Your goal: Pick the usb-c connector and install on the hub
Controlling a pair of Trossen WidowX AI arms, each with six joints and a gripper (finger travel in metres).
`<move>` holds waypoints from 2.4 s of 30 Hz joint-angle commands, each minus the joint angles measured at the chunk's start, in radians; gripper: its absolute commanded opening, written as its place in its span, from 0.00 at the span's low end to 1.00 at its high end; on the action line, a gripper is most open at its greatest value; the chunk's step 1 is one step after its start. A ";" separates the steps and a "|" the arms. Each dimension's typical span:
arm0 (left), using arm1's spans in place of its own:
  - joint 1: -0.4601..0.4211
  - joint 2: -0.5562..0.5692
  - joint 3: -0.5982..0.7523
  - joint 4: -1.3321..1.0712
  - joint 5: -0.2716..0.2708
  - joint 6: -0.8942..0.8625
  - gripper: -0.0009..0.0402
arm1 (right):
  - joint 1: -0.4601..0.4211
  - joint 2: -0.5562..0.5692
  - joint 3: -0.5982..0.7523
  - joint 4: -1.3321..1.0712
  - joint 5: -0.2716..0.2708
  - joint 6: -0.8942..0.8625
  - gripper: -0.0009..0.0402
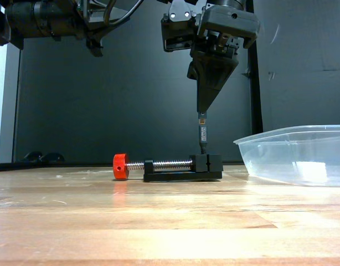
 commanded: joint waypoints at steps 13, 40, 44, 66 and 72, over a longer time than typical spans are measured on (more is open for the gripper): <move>0.000 0.000 0.000 -0.001 0.000 0.000 0.02 | 0.000 0.001 -0.002 -0.003 0.002 0.006 0.02; 0.000 0.000 0.000 -0.001 0.000 0.000 0.02 | 0.000 0.001 -0.013 0.008 0.003 0.003 0.02; 0.000 0.000 0.000 -0.001 0.000 0.000 0.02 | -0.001 0.001 -0.014 0.010 0.003 0.002 0.02; 0.000 0.000 0.000 -0.001 0.000 0.000 0.02 | -0.009 0.001 -0.015 0.011 0.003 -0.010 0.02; 0.000 0.000 0.000 -0.001 0.000 0.000 0.02 | -0.009 0.001 -0.024 0.019 0.003 -0.013 0.02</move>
